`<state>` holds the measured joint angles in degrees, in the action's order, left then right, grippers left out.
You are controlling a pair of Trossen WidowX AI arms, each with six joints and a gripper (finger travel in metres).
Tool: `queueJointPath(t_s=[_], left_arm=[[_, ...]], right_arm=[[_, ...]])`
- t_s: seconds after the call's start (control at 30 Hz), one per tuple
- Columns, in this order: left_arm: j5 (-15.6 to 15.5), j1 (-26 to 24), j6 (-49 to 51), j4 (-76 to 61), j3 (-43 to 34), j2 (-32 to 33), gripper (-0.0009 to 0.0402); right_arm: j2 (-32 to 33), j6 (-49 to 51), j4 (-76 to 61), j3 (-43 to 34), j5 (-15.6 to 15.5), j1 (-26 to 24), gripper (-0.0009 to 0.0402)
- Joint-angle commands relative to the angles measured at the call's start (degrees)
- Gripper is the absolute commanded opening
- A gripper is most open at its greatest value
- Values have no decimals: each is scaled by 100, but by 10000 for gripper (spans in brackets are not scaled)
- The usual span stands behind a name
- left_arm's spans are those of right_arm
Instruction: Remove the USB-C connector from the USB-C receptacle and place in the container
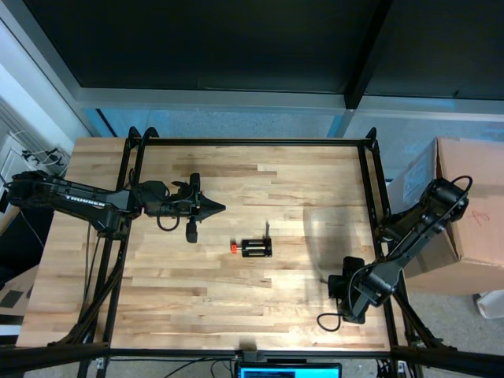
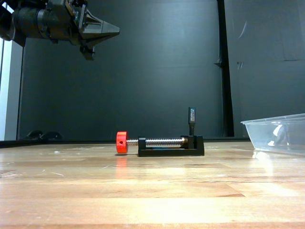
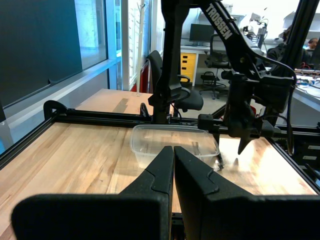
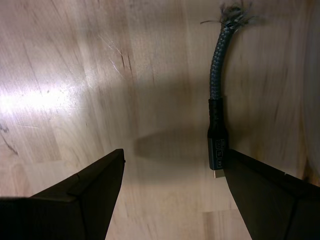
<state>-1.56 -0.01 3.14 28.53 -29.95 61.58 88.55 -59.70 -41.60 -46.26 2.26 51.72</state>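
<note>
Wooden worktop (image 1: 236,315) bearing the USB-C connector (image 4: 217,150), which lies free on its side with its frayed cable stub. It is clear of the USB-C receptacle (image 2: 191,116) and apparently just outside the container (image 3: 150,145), so placement looks unfinished. Right gripper (image 4: 173,154) hangs directly above the connector, spread wide, a pose that would suit a pickup. A vise (image 2: 167,151) clamps the receptacle upright at mid-worktop, presumably to allow a straight pull. Left gripper (image 1: 216,208), pressed together, is raised well apart at left.
</note>
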Motion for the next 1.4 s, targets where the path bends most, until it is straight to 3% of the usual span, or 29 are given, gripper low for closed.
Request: queueJointPath(t_s=[0.03,0.43,0.57,1.03,1.4], left_arm=[[2,2,-2,4,0,2,0],[2,0,-2,2,0,2,0],[2,0,-2,2,0,2,0],[2,2,-2,4,0,2,0],[0,2,-2,2,0,2,0]], right_arm=[[-125,61,70,162,-7,-55,275],[-509,214,81,328,133,-138,273],[-509,212,203,463,129,-173,253],[-494,-2,529,715,177,-236,132],[-498,0,535,695,92,-236,-2]])
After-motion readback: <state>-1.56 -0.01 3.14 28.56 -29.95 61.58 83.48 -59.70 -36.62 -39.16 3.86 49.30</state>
